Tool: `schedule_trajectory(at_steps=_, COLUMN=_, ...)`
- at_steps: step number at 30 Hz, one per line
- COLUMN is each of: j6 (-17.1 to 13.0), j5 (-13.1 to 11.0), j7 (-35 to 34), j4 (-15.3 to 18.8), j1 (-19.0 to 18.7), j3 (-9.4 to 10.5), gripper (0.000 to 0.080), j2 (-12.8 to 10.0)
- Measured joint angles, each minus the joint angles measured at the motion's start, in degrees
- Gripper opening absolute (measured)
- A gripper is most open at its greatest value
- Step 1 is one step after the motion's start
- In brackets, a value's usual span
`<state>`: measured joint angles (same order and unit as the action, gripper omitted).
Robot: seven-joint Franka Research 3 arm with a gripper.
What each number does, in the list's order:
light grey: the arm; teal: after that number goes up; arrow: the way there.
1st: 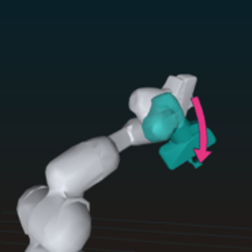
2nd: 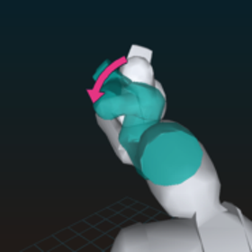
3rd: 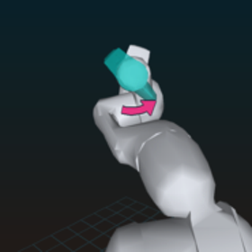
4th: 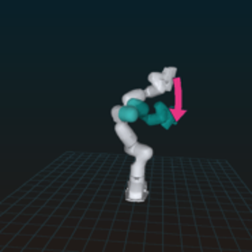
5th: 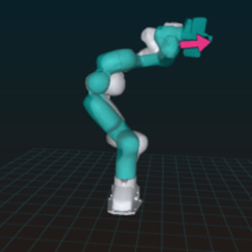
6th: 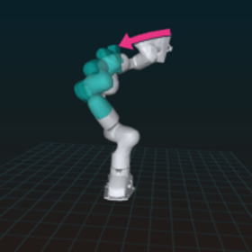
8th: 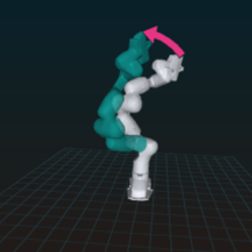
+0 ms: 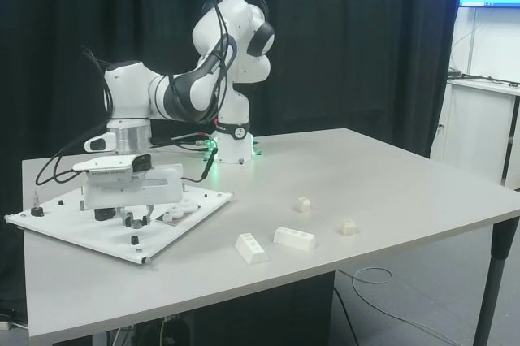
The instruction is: Place bolt 4.
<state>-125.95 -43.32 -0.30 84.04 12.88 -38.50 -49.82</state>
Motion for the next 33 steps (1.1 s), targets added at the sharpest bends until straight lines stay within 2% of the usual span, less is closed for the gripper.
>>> schedule_trajectory(at_steps=25, j6=-0.06, j5=0.00, j7=1.08, j4=-0.16, j1=-0.46, j3=0.19, gripper=0.0252, j2=0.96)
schedule_trajectory(at_steps=33, j6=-0.53, j5=0.00, j7=2.25, j4=-0.55, j1=-0.77, j3=1.42, gripper=0.0252, j2=0.96)
